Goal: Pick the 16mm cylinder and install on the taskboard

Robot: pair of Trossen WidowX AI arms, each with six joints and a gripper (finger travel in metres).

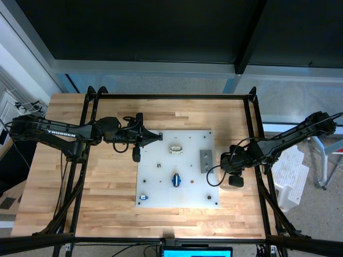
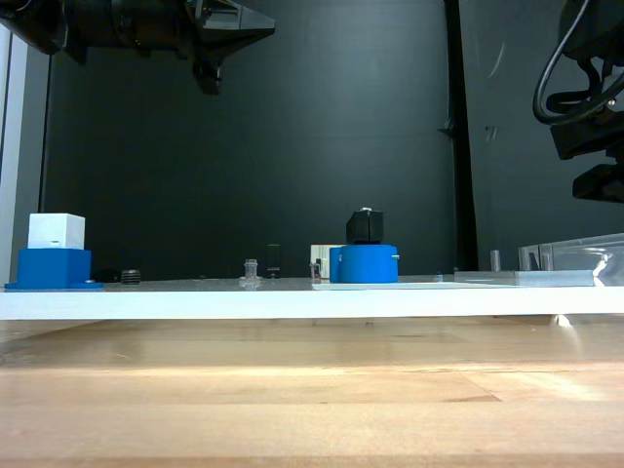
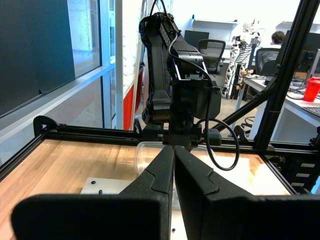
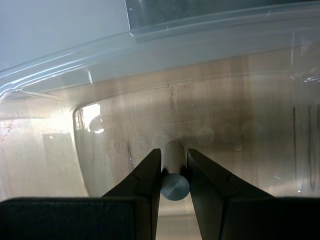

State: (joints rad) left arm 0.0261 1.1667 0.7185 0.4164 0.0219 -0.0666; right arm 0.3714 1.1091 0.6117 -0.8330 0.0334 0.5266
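The 16mm cylinder (image 4: 174,184), a short silver peg, sits pinched between the fingers of my right gripper (image 4: 174,161), which is shut on it above a clear plastic tray (image 4: 210,125). In the high view the right gripper (image 1: 232,171) hangs just past the right edge of the white taskboard (image 1: 161,184), raised well off the table. My left gripper (image 1: 159,136) is shut and empty, held high over the board's far left corner, pointing right. In the left wrist view its fingers (image 3: 160,170) press together.
On the board stand a grey metal block (image 1: 206,160), a beige connector (image 1: 174,149), a blue part (image 1: 176,180) and a small blue connector (image 1: 143,197). The clear tray (image 2: 575,258) lies by the board's right edge. A black frame (image 1: 252,134) rings the table.
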